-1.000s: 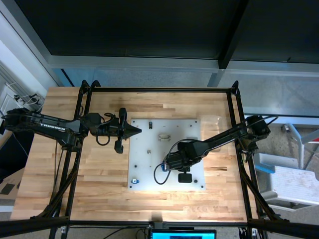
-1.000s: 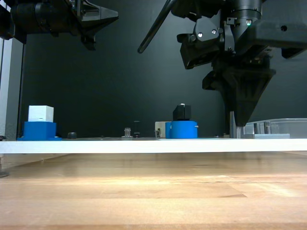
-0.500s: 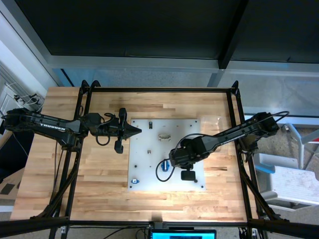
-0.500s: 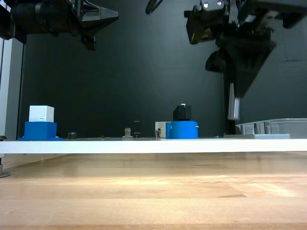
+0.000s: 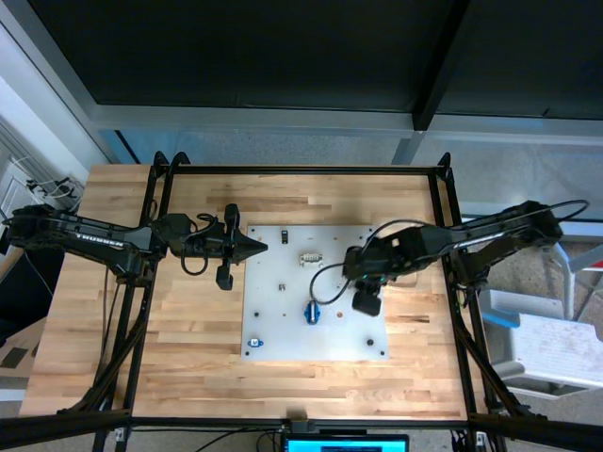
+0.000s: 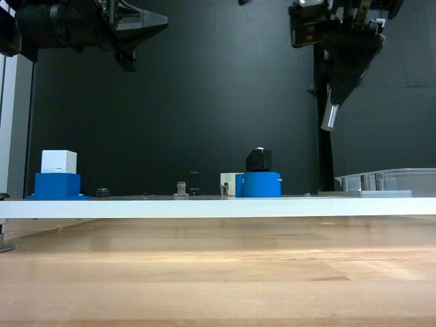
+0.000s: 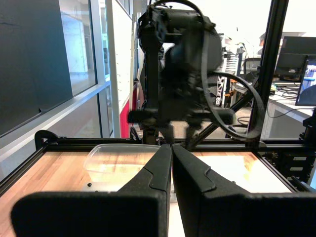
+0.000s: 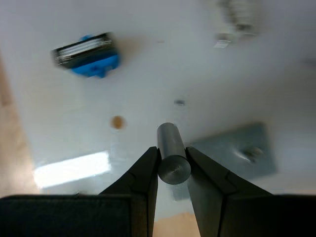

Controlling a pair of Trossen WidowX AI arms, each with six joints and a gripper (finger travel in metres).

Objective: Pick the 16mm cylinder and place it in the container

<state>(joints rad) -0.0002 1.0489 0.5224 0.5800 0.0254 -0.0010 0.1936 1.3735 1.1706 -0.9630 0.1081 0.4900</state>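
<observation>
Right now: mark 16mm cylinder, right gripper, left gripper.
16mm cylinder (image 6: 330, 116): low view, exposed shaft, above the board (image 6: 136, 206).
right gripper (image 8: 172, 152): right wrist view, between fingers, over board.
left gripper (image 5: 261, 247): high view, fingertips, board's left edge.

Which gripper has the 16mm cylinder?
The right gripper, raised above the white board, shut on the 16mm cylinder. The left gripper is shut and empty, hovering at the board's left edge.

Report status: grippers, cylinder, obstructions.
Left gripper shut, parked at board's left edge. Right gripper shut on 16mm cylinder, above board. Container not yet reached, nothing between.
</observation>
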